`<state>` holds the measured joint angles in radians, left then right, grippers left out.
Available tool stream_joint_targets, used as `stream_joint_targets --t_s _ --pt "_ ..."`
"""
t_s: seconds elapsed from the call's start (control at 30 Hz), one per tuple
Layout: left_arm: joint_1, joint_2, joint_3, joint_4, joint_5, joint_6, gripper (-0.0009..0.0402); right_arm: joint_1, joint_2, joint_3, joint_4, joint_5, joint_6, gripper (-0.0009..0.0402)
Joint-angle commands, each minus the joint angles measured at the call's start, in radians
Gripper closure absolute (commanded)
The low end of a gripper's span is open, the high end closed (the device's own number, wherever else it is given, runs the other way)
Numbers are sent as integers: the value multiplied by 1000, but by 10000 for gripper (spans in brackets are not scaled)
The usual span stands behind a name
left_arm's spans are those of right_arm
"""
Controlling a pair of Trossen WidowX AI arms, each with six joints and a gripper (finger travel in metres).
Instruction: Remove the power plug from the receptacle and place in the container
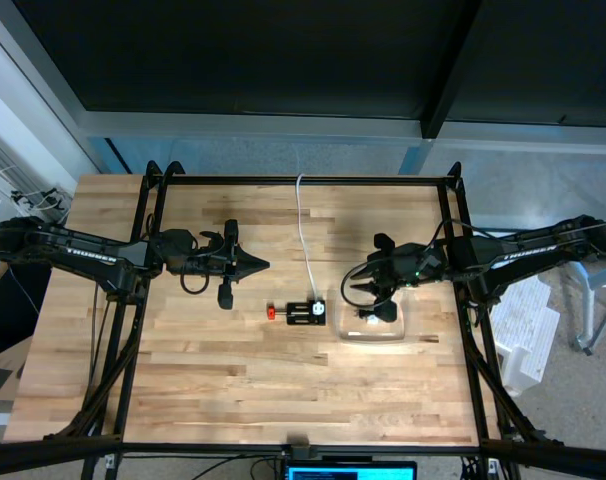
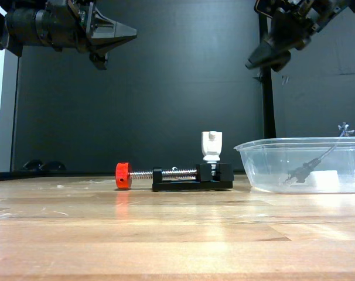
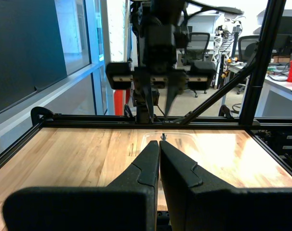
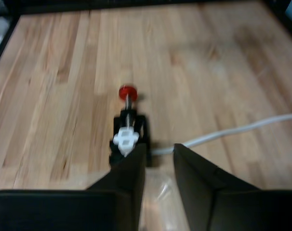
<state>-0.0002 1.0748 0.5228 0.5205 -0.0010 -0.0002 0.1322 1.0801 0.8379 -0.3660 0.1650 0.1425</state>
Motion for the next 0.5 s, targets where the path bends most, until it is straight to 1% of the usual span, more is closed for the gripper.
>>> stream_joint_targets --t_s 0.03,0.07,0.1,0.2,0.27,0.3,0.33,0.5 --pt "0 0 0 0 0 0 393 -26 -23 -4 46 -13 -52 376" --pt "0 0 0 1 0 0 393 -34 -29 -6 61 -21 -64 390" --pt "0 0 0 0 0 0 393 -43 -33 -6 76 -39 -77 397" --pt "0 0 0 1 0 0 393 -67 -39 -16 146 -84 -98 387" --pt "0 0 0 1 0 0 393 -79 -39 -29 215 -116 -99 391" --pt "0 0 0 0 0 0 393 -85 -39 -37 251 -127 -98 395" --pt "0 0 0 0 0 0 393 -89 -39 -46 287 -134 -98 394" --pt "0 0 0 1 0 0 393 -103 -47 -106 434 -132 -113 393"
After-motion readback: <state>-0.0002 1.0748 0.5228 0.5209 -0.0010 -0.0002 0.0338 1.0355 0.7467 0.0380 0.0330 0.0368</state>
